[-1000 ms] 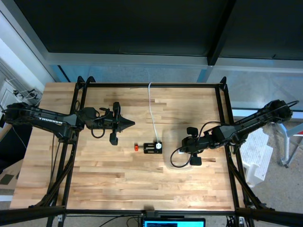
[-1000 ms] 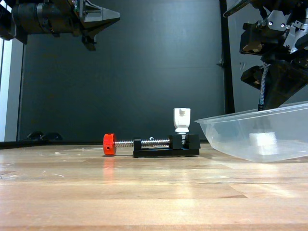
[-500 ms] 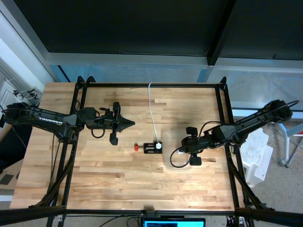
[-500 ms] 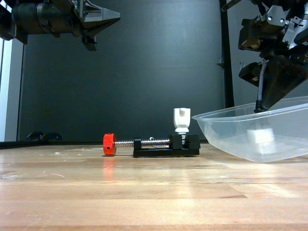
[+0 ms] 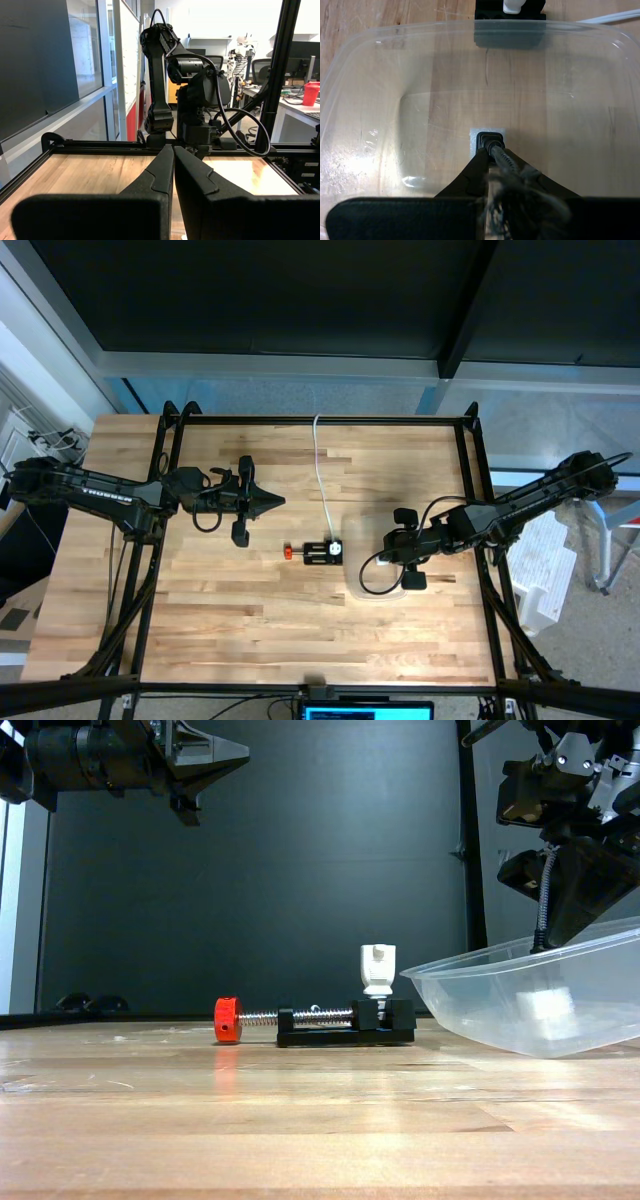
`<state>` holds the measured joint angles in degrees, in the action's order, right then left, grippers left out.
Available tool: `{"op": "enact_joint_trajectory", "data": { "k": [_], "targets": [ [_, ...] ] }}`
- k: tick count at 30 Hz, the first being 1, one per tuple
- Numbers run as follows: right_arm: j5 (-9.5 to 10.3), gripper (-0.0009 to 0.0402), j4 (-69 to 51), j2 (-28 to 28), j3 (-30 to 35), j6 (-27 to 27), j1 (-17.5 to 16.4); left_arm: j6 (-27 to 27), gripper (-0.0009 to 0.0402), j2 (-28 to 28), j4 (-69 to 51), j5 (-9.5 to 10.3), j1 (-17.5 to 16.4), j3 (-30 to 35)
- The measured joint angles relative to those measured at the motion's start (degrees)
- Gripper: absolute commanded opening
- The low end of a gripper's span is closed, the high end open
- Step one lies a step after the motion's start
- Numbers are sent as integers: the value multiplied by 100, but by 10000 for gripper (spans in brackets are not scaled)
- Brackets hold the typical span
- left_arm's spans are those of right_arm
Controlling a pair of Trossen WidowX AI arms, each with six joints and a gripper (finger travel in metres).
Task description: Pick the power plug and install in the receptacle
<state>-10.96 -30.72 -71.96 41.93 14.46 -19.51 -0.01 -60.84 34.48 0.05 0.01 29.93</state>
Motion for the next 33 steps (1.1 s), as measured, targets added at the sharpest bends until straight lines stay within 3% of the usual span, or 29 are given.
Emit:
{"op": "enact_joint_trajectory", "data": {
  "k": [23, 33],
  "targets": [
    [-2, 0, -304, 0, 203, -173, 0, 0, 0, 0, 2, -2, 0, 0],
    [-28, 0, -750, -70, 662, -260, 7, 0, 0, 0, 2, 0, 0, 0]
  ]
}}
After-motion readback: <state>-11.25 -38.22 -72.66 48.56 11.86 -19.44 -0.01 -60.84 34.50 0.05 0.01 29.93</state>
